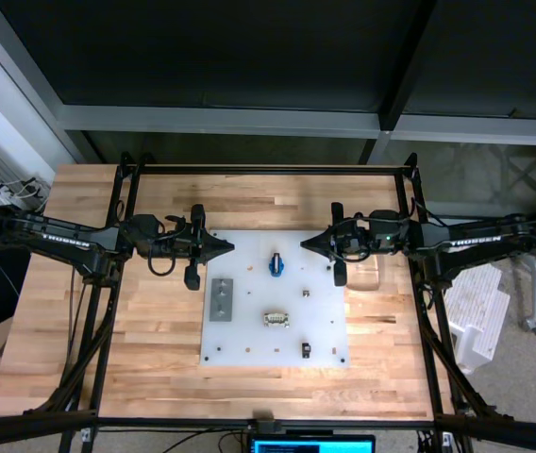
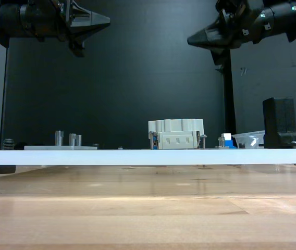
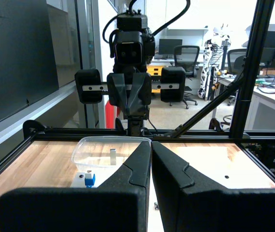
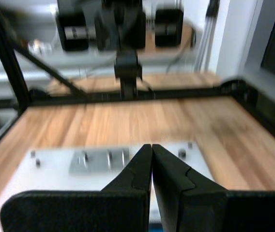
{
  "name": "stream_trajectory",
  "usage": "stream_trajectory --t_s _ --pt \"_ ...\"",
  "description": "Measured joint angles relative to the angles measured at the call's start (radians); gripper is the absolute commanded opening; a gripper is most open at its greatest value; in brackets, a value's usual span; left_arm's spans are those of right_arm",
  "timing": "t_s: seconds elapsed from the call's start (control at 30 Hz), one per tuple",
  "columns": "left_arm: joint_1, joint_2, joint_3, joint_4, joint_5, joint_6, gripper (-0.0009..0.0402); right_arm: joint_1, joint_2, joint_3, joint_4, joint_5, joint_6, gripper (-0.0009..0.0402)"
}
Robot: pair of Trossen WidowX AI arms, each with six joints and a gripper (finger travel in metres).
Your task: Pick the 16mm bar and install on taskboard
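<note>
The taskboard [image 1: 249, 340] lies flat mid-table, carrying a grey metal block [image 1: 222, 297], a blue fitting [image 1: 276, 265] and a pale connector [image 1: 276, 321]. My left gripper [image 1: 228, 248] hovers shut above the board's far-left corner, holding nothing. My right gripper [image 1: 306, 243] faces it, shut and empty, above the board's far-right part. Both hang high over the board [image 2: 137, 156] in the low view. A small pale upright piece [image 3: 113, 155] stands inside a clear tub [image 3: 109, 151]; I cannot tell whether it is the 16mm bar.
The clear tub [image 1: 370, 274] sits on the wood just right of the board, under the right arm. A black upright block [image 1: 305, 351] stands near the board's front edge. A black frame rail [image 1: 268, 170] runs along the table's far side.
</note>
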State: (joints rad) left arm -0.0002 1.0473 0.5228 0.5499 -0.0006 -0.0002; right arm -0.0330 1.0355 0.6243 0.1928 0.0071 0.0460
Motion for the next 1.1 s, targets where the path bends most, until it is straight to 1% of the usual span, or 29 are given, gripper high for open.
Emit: stream_trajectory --t_s 0.37,0.63,0.77,0.9,1.1 --pt "0.000 0.000 0.000 0.000 0.000 0.000 0.0000 0.000 -0.002 0.234 -0.628 0.000 -0.001 0.0000" --pt "0.000 0.000 0.000 0.000 0.000 0.000 0.0000 0.000 -0.002 0.364 -1.054 0.000 -0.002 0.0000" --pt "0.000 0.000 0.000 0.000 0.000 0.000 0.0000 0.000 -0.002 0.401 -1.220 0.000 -0.003 0.0000" --pt "0.000 0.000 0.000 0.000 0.000 0.000 0.0000 0.000 -0.002 0.408 -1.338 0.000 -0.003 0.0000" --pt "0.000 0.000 0.000 0.000 0.000 0.000 0.0000 0.000 -0.002 0.408 -1.438 0.000 -0.009 0.0000"
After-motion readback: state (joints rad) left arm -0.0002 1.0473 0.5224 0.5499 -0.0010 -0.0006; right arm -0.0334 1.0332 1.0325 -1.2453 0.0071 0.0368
